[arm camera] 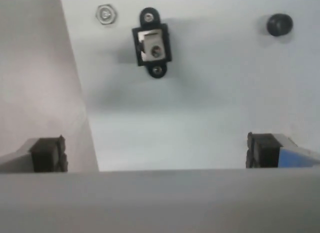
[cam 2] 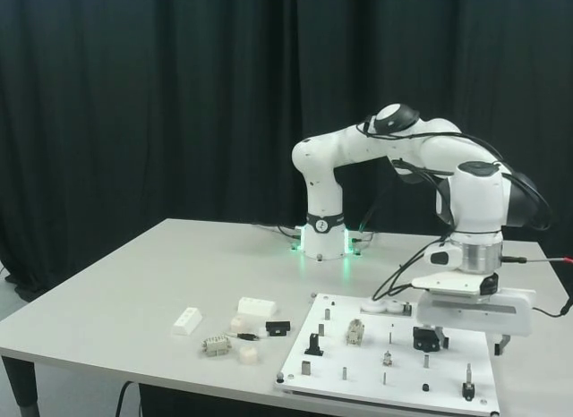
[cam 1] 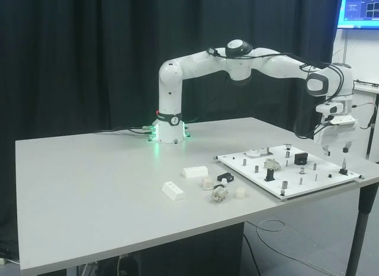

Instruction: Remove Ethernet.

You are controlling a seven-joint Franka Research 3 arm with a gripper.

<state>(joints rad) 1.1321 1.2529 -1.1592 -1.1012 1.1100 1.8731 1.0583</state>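
Hovering wide-open above the board's (cam 1: 331, 181) edge — claw (arm camera: 155, 152), nothing gripped.

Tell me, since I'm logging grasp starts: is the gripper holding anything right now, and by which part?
Nothing is held. The gripper is open above the white board, with only bare board between its fingertips; the black socket lies untouched.

The small parts on the white board (cam 1: 331, 180) are too small to identify in both room views, and the hand (cam 2: 472, 317) covers the board's far right corner in the second.
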